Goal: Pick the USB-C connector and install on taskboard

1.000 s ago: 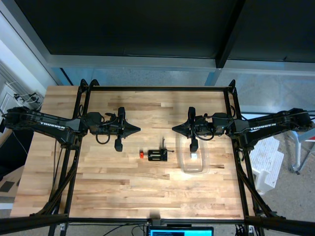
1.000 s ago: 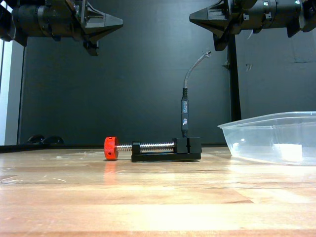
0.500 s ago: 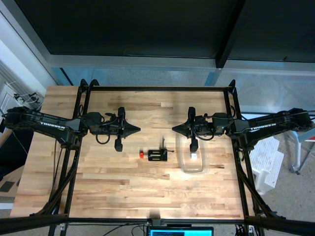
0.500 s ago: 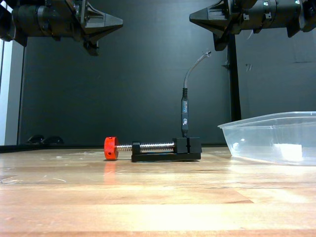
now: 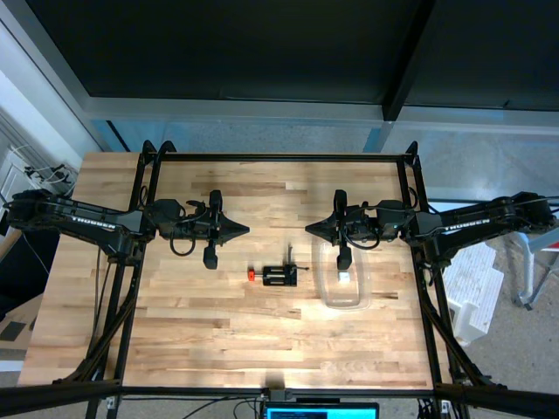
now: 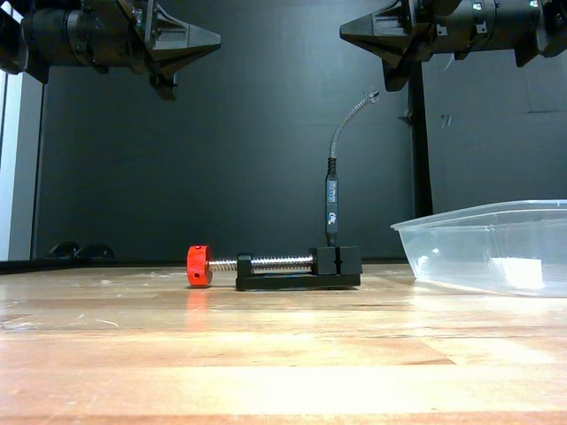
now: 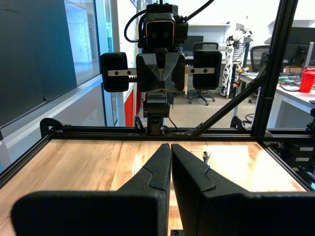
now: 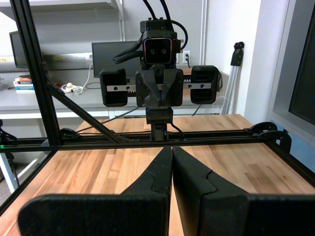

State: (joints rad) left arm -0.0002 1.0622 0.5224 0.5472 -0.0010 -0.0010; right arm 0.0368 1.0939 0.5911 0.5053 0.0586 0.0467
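Two grippers hang high over the table's middle, tips facing each other. Left gripper has its fingers pressed together on nothing. Lower down, between the pair, the taskboard lies near the table's middle, with its orange-red knob pointing left. The USB-C connector stands upright on the taskboard's right end, touching it. Right gripper is likewise closed and empty, near the clear tray. Whether the plug is seated I cannot tell; a grip should take its dark body from straight above, not the cable
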